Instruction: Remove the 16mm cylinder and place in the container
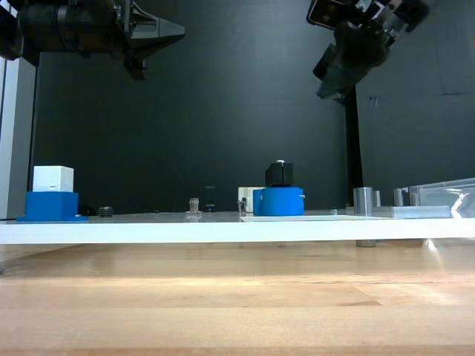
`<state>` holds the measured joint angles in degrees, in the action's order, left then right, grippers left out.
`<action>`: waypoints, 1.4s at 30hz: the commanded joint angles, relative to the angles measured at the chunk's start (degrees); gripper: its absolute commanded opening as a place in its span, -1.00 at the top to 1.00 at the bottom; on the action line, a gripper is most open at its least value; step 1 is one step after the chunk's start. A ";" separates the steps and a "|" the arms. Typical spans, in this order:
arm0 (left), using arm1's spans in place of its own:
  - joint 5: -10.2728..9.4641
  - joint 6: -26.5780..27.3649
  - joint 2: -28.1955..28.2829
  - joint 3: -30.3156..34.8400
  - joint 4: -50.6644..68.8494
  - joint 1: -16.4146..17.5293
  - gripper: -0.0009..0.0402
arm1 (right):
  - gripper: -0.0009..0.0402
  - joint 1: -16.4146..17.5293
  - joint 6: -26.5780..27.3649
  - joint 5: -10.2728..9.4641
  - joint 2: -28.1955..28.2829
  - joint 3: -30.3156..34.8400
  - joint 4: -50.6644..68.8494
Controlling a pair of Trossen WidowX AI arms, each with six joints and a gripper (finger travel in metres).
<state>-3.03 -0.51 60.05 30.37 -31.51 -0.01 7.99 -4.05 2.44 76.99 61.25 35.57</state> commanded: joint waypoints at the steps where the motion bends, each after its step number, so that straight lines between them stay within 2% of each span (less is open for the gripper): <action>1: 0.02 0.00 0.02 0.00 -0.02 0.02 0.96 | 0.96 1.42 -1.29 0.74 3.19 3.13 5.35; 9: 0.02 0.00 0.02 0.00 -0.04 0.02 0.96 | 0.83 3.69 -5.16 1.01 10.71 10.51 13.88; 14: 0.02 0.00 0.02 0.00 -0.04 0.00 0.96 | 0.62 4.59 -8.24 1.07 15.08 14.95 18.29; 20: 0.02 0.00 0.02 0.00 -0.04 0.02 0.96 | 0.34 4.92 -16.22 1.05 19.19 18.62 20.17; 27: 0.02 0.00 0.02 0.00 -0.04 0.02 0.96 | 0.11 6.58 -18.49 1.07 24.13 21.38 21.81; 32: 0.02 0.00 0.02 0.00 -0.04 0.00 0.96 | 0.05 6.82 -21.31 1.11 26.12 22.27 21.99; 42: 0.02 0.00 0.02 0.00 -0.04 0.00 0.96 | 0.06 7.45 -25.81 1.03 29.73 23.37 22.08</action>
<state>-3.03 -0.49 60.05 30.37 -31.53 -0.01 15.40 -29.47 3.44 106.48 84.73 57.71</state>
